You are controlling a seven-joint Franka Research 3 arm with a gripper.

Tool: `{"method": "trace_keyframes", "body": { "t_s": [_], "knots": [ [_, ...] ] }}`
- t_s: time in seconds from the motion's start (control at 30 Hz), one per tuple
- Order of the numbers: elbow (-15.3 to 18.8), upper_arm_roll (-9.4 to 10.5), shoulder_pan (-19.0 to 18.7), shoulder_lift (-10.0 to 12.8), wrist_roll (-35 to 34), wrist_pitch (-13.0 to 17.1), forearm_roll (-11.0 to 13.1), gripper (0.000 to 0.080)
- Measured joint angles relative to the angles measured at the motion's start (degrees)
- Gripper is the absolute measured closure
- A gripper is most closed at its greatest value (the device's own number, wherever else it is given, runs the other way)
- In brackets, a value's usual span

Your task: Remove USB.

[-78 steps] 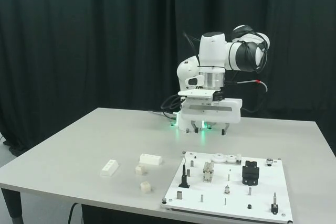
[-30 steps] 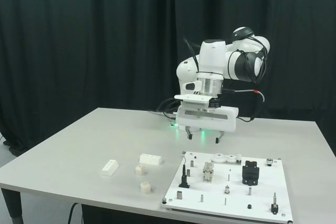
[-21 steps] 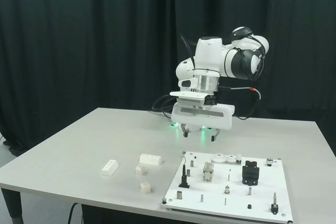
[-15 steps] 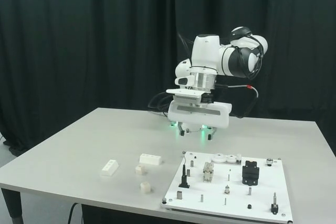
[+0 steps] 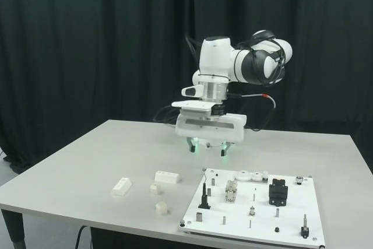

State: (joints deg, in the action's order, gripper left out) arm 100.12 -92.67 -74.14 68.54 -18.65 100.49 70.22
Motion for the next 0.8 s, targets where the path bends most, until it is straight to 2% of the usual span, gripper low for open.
{"method": "trace_keyframes", "body": {
  "t_s": [0.3, 0.8],
  "knots": [
    [-3.5, 2.17, 4.2, 0.1, 0.0, -3.7, 0.0, 0.0003],
    [-4.2, 6.8, 6.5, 1.6, 0.1, -4.5, 0.2, 0.0003]
  ]
}}
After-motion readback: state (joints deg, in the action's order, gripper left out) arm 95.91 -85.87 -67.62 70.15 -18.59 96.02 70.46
